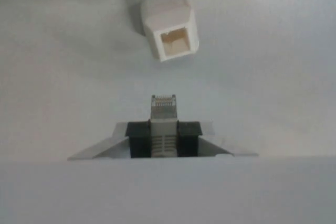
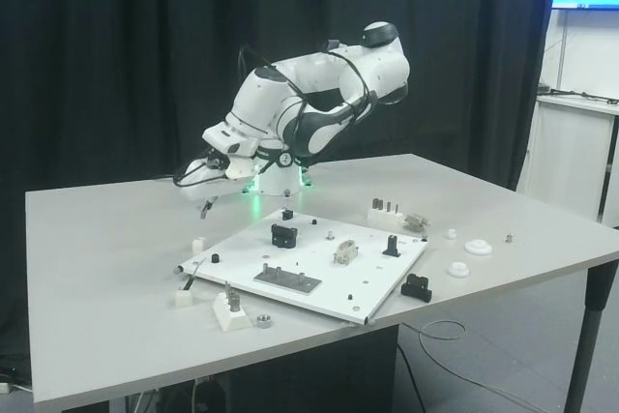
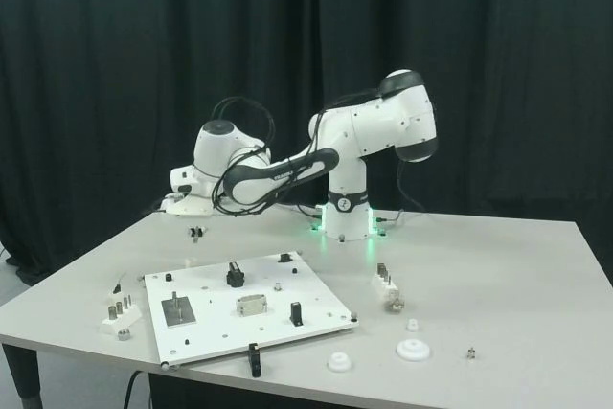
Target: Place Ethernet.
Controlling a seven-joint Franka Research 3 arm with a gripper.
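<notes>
In the wrist view my gripper [image 1: 164,136] is shut on an Ethernet plug [image 1: 163,106], whose metal contact end sticks out past the black pads [image 1: 137,137]. Beyond the plug tip, a small white Ethernet socket block [image 1: 170,26] lies on the grey table with its opening turned towards the plug, a gap between them. In the first room view the gripper [image 2: 206,203] hangs low over the table's left part, above and just behind the white socket block [image 2: 197,243]. The second room view shows the gripper [image 3: 196,233] left of the arm's base, above the table.
A white assembly board [image 2: 372,278] [image 3: 316,308] with black and metal fixtures lies in the table's middle. A white block with pegs [image 2: 229,314] [image 3: 120,318] sits near the board's front-left corner. White discs [image 2: 478,247] [image 3: 414,350] lie to the right.
</notes>
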